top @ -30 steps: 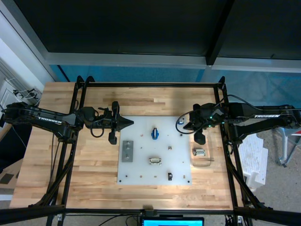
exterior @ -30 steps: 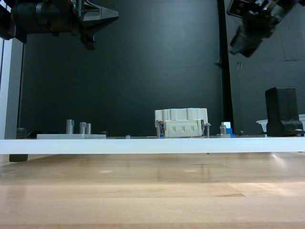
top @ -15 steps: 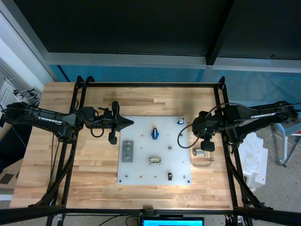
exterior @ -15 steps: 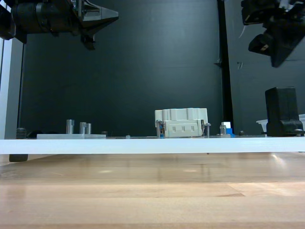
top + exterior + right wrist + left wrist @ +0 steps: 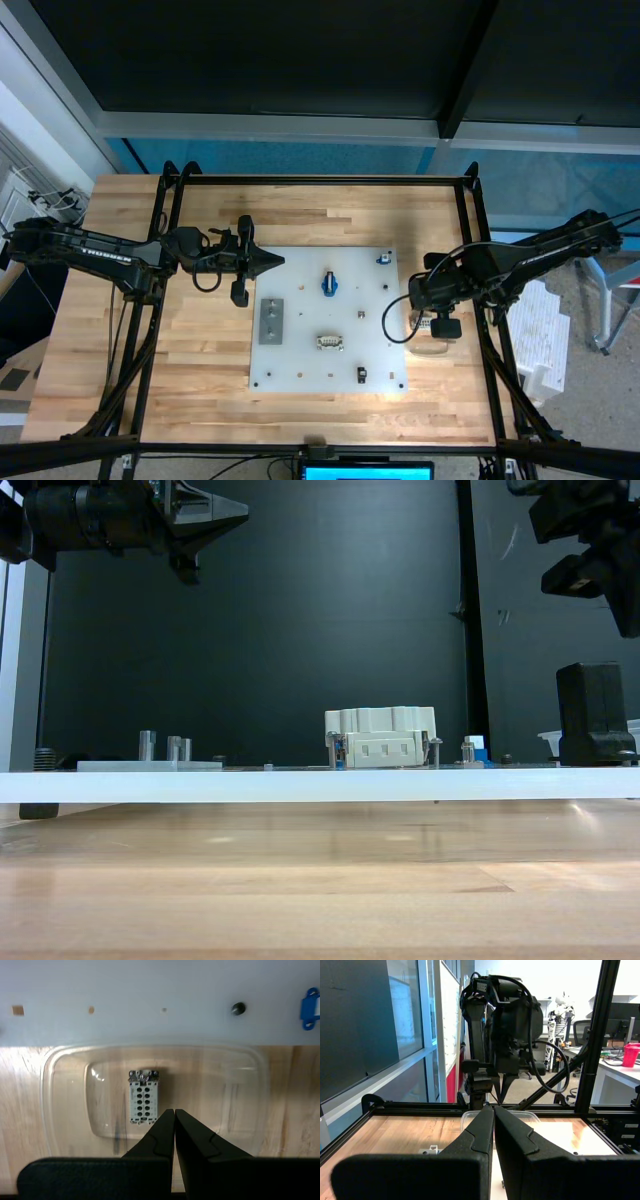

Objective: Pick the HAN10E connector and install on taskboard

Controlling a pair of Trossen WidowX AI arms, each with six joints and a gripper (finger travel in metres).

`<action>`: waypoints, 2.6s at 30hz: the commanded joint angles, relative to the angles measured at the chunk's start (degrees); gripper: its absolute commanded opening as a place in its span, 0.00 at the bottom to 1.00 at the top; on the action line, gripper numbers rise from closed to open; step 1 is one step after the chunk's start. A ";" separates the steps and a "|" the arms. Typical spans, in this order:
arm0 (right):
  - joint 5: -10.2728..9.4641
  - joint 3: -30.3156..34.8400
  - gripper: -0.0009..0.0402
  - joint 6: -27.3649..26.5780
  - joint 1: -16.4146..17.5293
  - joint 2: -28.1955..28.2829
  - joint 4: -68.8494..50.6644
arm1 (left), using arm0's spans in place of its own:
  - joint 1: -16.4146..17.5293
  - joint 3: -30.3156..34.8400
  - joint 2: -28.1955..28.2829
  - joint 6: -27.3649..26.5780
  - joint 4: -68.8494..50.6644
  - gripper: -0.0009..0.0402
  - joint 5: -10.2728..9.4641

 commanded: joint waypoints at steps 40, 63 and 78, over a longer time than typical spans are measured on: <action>0.52 -13.00 0.77 7.48 6.71 2.78 12.98 | 0.00 0.00 0.00 0.02 0.00 0.02 0.00; 0.24 -19.26 0.76 5.55 6.62 5.79 21.68 | 0.00 0.00 0.00 0.02 0.00 0.02 0.00; 0.00 -21.18 0.68 5.31 6.36 6.82 24.24 | 0.00 0.00 0.00 0.02 0.00 0.02 0.00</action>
